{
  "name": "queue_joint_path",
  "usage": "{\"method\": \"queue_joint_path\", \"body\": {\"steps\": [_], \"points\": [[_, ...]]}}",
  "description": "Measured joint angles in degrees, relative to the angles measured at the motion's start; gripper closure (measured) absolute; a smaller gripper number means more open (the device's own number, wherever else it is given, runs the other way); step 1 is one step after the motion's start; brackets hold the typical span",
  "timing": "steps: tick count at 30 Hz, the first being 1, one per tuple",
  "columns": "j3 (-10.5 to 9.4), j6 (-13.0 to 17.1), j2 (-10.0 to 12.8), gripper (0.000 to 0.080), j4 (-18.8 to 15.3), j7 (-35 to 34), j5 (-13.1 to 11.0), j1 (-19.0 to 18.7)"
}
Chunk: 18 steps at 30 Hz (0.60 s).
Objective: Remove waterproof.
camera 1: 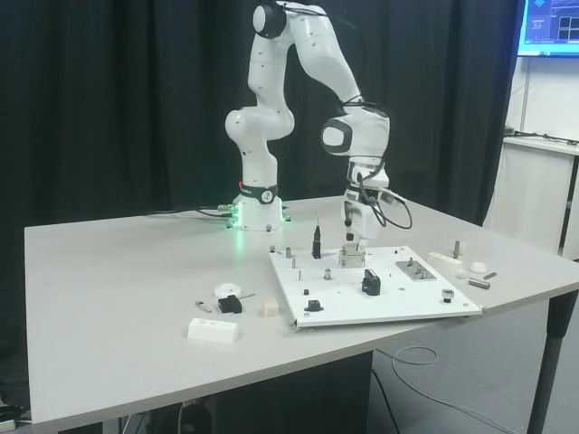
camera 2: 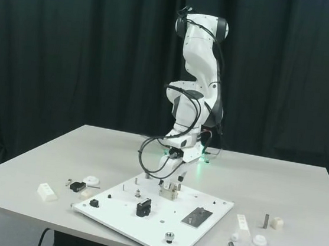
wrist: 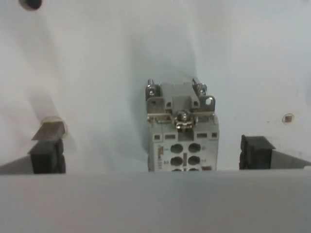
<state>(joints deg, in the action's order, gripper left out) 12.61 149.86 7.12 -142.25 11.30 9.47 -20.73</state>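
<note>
The waterproof connector [wrist: 182, 128] is a grey and white block with metal clips and a screw on top. It stands upright on the white board [camera 1: 398, 303], near the board's middle [camera 2: 170, 191]. My gripper [wrist: 150, 154] hangs just above it, open. One finger [wrist: 46, 155] stands wide to one side of the block and the other to the opposite side; neither touches it. In the room views the gripper [camera 1: 351, 240] points straight down over the connector [camera 1: 351, 260]. The lower part of the block is hidden in the wrist view.
On the board there are a black part [camera 1: 370, 284], a grey plate [camera 1: 416, 268], a black upright peg [camera 1: 317, 242] and small pins. Beside the board on the grey table lie a white block [camera 1: 213, 331] and several small parts [camera 2: 242, 225].
</note>
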Motion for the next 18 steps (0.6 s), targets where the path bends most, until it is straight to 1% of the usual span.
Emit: {"method": "queue_joint_path", "body": {"steps": [18], "points": [[-0.02,2.8,1.5,0.0003,0.0,0.0,-0.2,0.8]]}}
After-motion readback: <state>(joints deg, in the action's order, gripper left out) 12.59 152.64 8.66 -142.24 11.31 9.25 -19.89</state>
